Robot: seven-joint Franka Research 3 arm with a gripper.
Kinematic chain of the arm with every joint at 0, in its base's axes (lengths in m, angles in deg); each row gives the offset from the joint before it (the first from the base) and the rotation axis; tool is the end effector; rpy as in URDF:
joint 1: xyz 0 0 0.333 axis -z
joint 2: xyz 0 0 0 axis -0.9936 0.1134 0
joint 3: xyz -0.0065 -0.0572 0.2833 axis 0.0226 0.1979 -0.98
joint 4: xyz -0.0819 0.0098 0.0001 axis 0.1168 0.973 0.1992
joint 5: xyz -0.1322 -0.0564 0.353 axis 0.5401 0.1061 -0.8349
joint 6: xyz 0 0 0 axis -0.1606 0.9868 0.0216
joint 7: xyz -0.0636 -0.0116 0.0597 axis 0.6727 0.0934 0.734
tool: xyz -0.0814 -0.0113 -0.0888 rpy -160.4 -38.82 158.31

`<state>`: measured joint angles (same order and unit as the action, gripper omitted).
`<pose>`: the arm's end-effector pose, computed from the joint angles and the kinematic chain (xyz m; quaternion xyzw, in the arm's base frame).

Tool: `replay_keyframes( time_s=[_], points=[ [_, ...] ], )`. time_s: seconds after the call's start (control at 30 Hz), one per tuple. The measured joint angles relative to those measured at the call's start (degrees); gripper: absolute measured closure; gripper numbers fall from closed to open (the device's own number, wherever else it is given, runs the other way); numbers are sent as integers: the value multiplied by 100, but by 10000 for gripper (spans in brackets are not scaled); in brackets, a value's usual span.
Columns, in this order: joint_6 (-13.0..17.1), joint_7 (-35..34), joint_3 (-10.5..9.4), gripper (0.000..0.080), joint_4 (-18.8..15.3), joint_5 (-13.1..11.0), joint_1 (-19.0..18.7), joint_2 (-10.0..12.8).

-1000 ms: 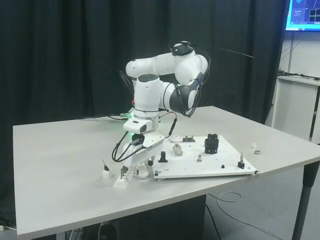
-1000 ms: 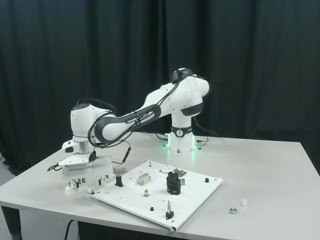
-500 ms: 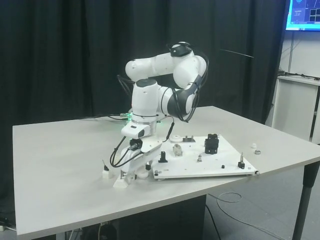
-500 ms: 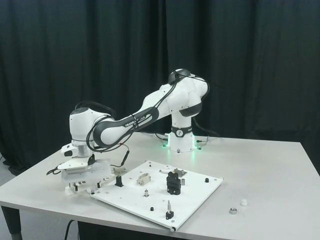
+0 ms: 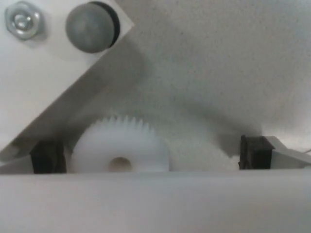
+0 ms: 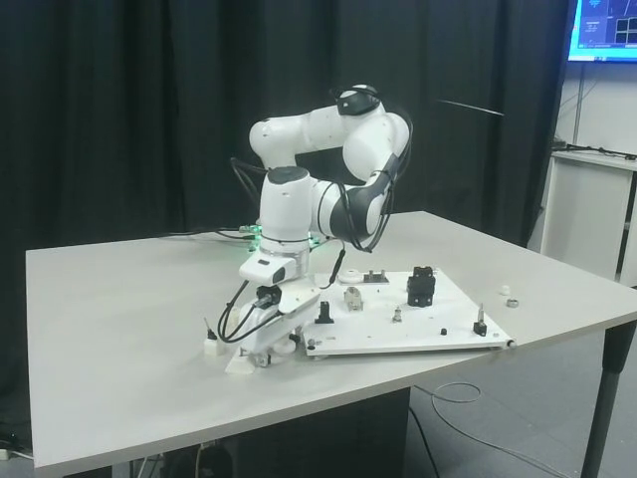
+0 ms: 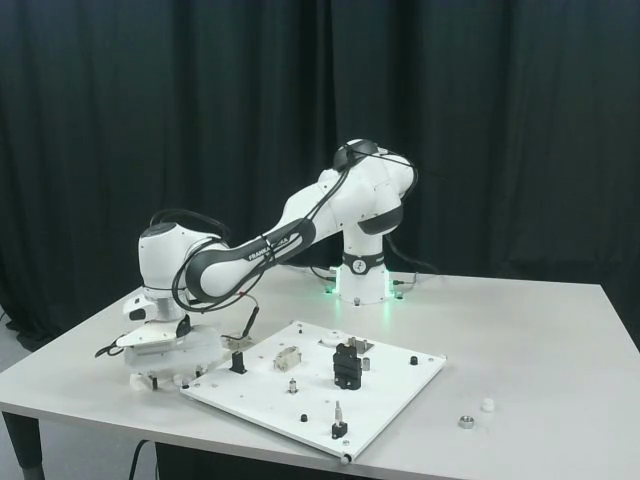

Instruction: Pick medium gear.

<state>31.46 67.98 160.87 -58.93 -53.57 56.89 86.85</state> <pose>0.5860 -0.2855 0.1619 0.9914 -0.1292 -0.0183 0.0065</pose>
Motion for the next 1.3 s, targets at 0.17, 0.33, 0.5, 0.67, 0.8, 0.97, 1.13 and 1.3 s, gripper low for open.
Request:
replay_keyframes(
  time_s=[0.17, 0.33, 0.5, 0.67, 0.8, 0.97, 1.13, 1.3],
  points=[
    [5, 0, -32, 3, 0, 0, 7, 0],
    [5, 0, -35, 244, 2, 0, 7, -3],
    [4, 0, -35, 405, 8, 0, 6, -16],
    [-3, 0, -30, 405, 13, 6, 5, -30],
    [-17, -10, -15, 400, 16, 35, -1, -42],
    [-119, -66, 38, 400, 18, 110, -16, -88],
    [-359, -161, 211, 400, 43, 129, -60, -91],
    [-580, -218, 402, 400, 59, 139, -119, -90]
  ],
)
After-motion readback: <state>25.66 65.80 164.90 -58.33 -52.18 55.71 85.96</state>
